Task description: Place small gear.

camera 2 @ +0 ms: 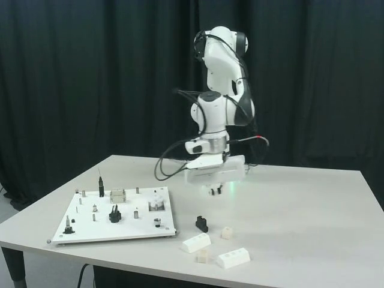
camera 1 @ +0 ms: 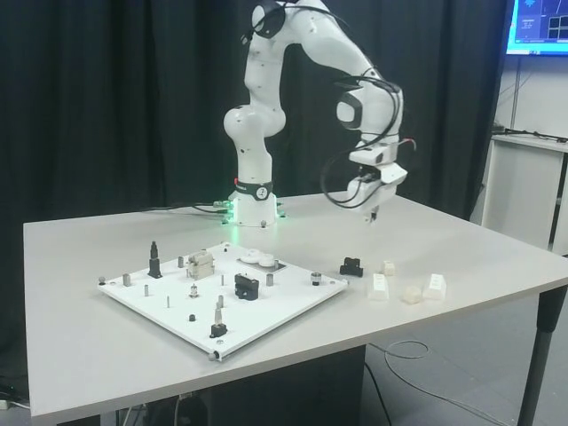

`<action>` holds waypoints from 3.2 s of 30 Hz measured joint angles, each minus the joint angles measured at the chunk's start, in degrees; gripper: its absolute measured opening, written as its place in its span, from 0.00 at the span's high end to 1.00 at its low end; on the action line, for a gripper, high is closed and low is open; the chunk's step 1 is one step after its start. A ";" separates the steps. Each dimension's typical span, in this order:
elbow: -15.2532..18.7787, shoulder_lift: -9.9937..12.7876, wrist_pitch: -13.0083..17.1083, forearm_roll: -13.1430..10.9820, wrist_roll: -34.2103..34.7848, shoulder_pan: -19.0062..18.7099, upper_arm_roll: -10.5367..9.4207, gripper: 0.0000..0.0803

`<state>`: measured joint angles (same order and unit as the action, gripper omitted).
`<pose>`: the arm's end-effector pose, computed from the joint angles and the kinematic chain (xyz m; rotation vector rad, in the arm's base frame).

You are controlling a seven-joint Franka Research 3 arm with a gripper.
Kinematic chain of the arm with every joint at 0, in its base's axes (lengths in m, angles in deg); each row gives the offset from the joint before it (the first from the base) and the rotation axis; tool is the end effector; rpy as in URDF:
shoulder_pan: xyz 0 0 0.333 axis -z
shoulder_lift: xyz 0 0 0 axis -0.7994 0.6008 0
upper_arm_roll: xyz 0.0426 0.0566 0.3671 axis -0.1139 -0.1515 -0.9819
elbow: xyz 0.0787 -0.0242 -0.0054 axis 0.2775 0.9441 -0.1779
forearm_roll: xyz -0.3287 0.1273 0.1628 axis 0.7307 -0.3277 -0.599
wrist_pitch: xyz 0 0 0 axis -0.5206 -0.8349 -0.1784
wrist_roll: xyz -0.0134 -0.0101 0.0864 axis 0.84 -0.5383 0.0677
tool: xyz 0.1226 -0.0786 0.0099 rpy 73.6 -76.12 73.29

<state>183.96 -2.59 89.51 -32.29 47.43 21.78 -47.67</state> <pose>0.5260 0.0926 0.3280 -3.0894 0.5180 0.1253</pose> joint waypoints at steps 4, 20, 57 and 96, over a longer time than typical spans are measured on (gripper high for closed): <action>-1.24 1.08 0.00 0.00 1.60 -1.45 -1.01 0.83; -9.58 10.08 0.09 -0.17 8.05 -3.93 -6.22 0.83; -19.17 22.69 -0.97 -0.17 11.02 -3.85 -9.25 0.83; -20.55 24.96 -0.76 -0.17 11.51 -3.57 -9.25 0.83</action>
<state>163.41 22.37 88.75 -32.46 58.94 18.21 -56.92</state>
